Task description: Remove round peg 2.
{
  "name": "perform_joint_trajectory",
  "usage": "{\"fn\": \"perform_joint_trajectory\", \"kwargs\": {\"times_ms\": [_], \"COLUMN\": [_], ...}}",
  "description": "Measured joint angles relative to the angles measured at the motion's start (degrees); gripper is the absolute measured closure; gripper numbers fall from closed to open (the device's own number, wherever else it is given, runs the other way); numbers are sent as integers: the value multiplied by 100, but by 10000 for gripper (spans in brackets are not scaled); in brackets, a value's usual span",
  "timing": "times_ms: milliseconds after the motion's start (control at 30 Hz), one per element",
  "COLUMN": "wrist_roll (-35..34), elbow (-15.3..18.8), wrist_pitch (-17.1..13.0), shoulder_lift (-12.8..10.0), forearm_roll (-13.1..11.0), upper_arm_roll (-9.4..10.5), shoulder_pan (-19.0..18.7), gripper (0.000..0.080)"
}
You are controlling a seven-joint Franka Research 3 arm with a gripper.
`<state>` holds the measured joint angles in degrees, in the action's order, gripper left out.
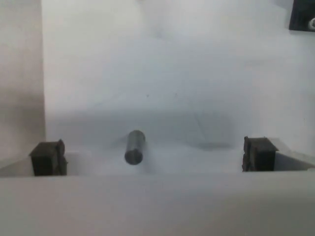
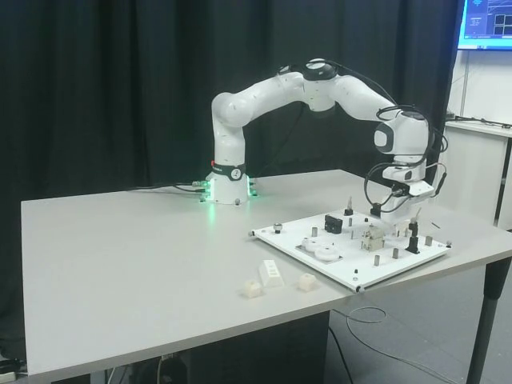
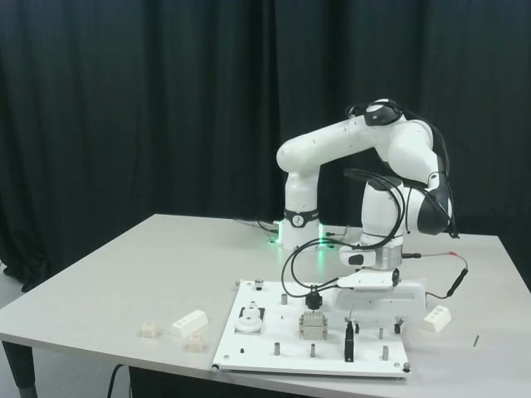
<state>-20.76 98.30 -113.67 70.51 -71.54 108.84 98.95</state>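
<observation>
- In the wrist view, round peg 2 (image 1: 134,146) stands upright on the white board (image 1: 172,73), between the 2 black fingertips of the end effector (image 1: 152,158) and nearer one of them than the other.
- The end effector is spread wide; neither fingertip touches the peg, and nothing is held.
- In the first room view the end effector (image 2: 398,218) hangs just above the far right part of the white board (image 2: 280,238), pointing straight down from the white arm (image 2: 272,92).
- Around it on the board stand several small grey and black pegs, among them a tall black post (image 2: 414,238) close beside the end effector, plus 2 white gears (image 2: 324,250) and a small grey block (image 2: 372,239).
- In the second room view a black cable (image 3: 292,269) loops from the wrist down toward the board, and a black plug (image 3: 313,299) sits just beside the end effector (image 3: 371,300).
- Off the board, on the grey table (image 2: 120,256), lie a white rectangular block (image 2: 271,274) and 2 small pale cubes (image 2: 253,290), well apart from the arm.
- Another white block (image 3: 436,317) lies on the table right of the board in the second room view.
- The arm's base (image 2: 228,188) glows green where it is bolted to the table.
- Black curtains (image 3: 124,108) hang behind the table; a screen (image 2: 486,24) shows in the first room view's upper right corner.
</observation>
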Motion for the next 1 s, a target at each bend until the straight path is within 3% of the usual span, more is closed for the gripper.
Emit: {"fn": "perform_joint_trajectory", "kwargs": {"times_ms": [567, 600, 767, 800, 1000], "wrist_roll": [30, 30, 34, 34, 27], "elbow": [-10, -14, -73, -88, -158], "wrist_pitch": [-56, -55, -41, -34, -9], "shoulder_lift": [11, 10, 5, 4, 4], "forearm_roll": [0, -4, -39, -40, -39], "upper_arm_roll": [125, 127, 153, 157, 176], "shoulder_pan": [127, 130, 127, 127, 126], "gripper": [27, 360, 360, 522, 522]}}
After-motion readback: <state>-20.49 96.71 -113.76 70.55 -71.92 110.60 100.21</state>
